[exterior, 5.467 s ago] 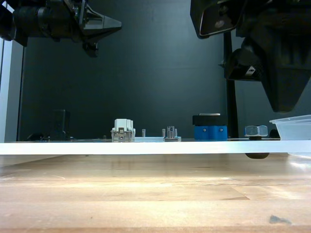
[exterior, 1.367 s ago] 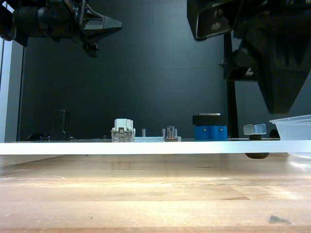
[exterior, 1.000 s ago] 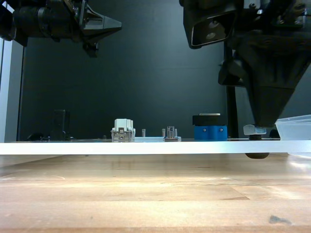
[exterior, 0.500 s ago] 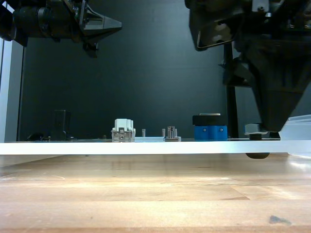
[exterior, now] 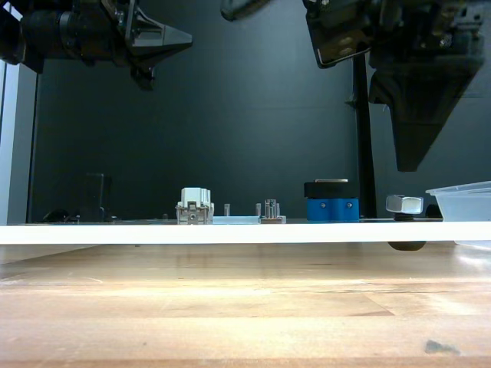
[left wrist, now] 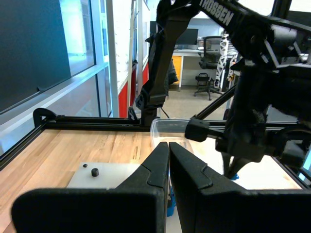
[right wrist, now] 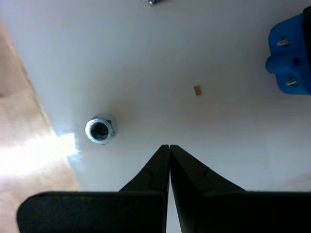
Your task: Unfasten the M12 fastener and place in the container
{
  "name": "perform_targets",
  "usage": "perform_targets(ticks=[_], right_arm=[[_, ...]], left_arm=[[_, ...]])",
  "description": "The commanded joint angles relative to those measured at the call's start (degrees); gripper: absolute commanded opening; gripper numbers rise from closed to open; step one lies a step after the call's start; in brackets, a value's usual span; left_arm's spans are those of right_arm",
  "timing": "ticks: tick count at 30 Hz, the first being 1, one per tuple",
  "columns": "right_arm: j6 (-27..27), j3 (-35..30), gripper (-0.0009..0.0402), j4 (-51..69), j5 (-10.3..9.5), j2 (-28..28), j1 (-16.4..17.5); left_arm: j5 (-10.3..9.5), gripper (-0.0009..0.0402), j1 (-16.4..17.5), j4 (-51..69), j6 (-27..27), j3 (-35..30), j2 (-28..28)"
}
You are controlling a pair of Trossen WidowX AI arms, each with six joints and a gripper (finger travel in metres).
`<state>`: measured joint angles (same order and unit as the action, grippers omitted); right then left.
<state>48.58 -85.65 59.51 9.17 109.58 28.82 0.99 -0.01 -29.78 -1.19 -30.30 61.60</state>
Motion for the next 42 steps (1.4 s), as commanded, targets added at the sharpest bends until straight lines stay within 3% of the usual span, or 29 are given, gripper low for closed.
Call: perform_targets(ticks=[1, 4, 6, 9, 17, 22, 27, 42], right_arm=[[6.1, -0.6, 0.0008, -0.3, -3.26, 0.0, 0.2], [18.4, -1.3, 0.0036, -0.2, -3.52, 0.0, 0.2], [27.3, -1.5, 0.0062, -0.2, -6.08, 0.0, 0.2], [32.2, -1.6, 0.0107, -0.4, -7.26, 0.2, 0.2], [32.2, -1.6, 0.0218, -3.0, -7.02, 0.7, 0.2], [32.7, -1.6, 0.0251, -3.2, -6.71, 0.7, 0.2], [33.3, -1.6, 0.0254, -3.3, -5.7, 0.7, 0.2], [33.4, -3.5, 0.0221, -6.5, -5.77, 6.0, 0.2]], left_arm=[[0.04, 0.0, 0.0, -0.1, 0.0, 0.0, 0.0], [0.04, 0.0, 0.0, 0.0, 0.0, 0.0, 0.0], [0.04, 0.0, 0.0, -0.1, 0.0, 0.0, 0.0], [0.04, 0.0, 0.0, -0.1, 0.0, 0.0, 0.0], [0.04, 0.0, 0.0, -0.1, 0.0, 0.0, 0.0], [0.04, 0.0, 0.0, -0.1, 0.0, 0.0, 0.0], [0.04, 0.0, 0.0, -0.1, 0.0, 0.0, 0.0], [0.04, 0.0, 0.0, -0.1, 0.0, 0.0, 0.0]])
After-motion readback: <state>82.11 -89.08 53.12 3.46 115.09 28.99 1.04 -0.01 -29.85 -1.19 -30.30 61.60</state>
